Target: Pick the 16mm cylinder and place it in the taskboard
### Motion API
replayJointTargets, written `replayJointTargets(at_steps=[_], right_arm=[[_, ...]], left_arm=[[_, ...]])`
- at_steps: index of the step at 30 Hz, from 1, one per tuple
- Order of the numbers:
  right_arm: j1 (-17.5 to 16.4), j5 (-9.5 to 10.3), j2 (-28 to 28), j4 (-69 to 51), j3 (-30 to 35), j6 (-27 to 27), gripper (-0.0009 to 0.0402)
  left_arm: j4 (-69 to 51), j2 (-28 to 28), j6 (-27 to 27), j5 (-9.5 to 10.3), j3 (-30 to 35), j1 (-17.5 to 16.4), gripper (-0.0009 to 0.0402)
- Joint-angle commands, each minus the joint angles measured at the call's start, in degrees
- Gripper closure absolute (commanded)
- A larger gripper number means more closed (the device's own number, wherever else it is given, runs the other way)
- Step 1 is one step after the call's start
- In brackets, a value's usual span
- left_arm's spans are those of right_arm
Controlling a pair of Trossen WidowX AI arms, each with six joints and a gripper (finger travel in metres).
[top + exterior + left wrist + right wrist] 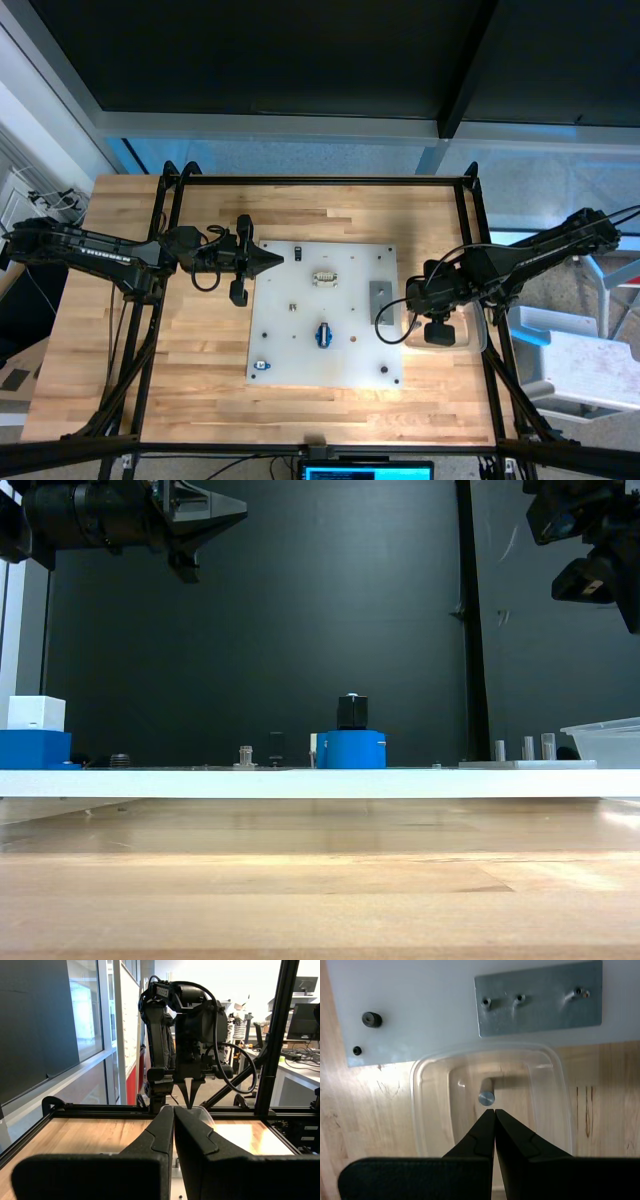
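Above tray [420,1110], right gripper [494,1110]; boardside, left [275,257]

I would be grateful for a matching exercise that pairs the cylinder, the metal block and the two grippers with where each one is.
Things:
1. 16mm cylinder
2. grey metal block
3. left gripper
4. right gripper

Places:
A. raised over the taskboard's left edge
B. over the clear tray, pointing down into it
C. inside the clear tray
D. on the taskboard, at the edge nearest the tray

Pairs: 1-C; 2-D; 3-A; 4-B
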State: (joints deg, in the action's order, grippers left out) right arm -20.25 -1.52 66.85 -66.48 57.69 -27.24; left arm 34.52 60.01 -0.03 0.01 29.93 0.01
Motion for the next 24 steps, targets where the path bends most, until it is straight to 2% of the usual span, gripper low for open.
replayJointTargets(at_steps=[1,6,10,15,17,24], right_arm=[[-0.3,-0.63,0.0,0.2,-0.7,-0.4,0.0393],[-0.9,-1.05,0.0,0.3,-1.1,-0.6,0.0371],[-1.1,-1.07,0.0,0.3,-1.4,-0.8,0.0320],[-1.8,-3.56,0.0,0.3,-1.6,-2.4,0.0252],[-2.1,-3.67,0.0,0.7,-1.8,-2.8,0.0233],[-3.3,-3.50,0.0,2.8,-3.5,-5.7,0.0199]], left_arm=[[0.0,0.0,0.0,0.00,0.0,0.0,0.0393],[0.0,0.0,0.0,0.00,0.0,0.0,0.0393],[0.0,0.0,0.0,0.00,0.0,0.0,0.0393],[0.0,0.0,0.0,0.00,0.0,0.0,0.0393],[0.0,0.0,0.0,0.00,0.0,0.0,0.0393],[0.0,0.0,0.0,0.00,0.0,0.0,0.0393]])
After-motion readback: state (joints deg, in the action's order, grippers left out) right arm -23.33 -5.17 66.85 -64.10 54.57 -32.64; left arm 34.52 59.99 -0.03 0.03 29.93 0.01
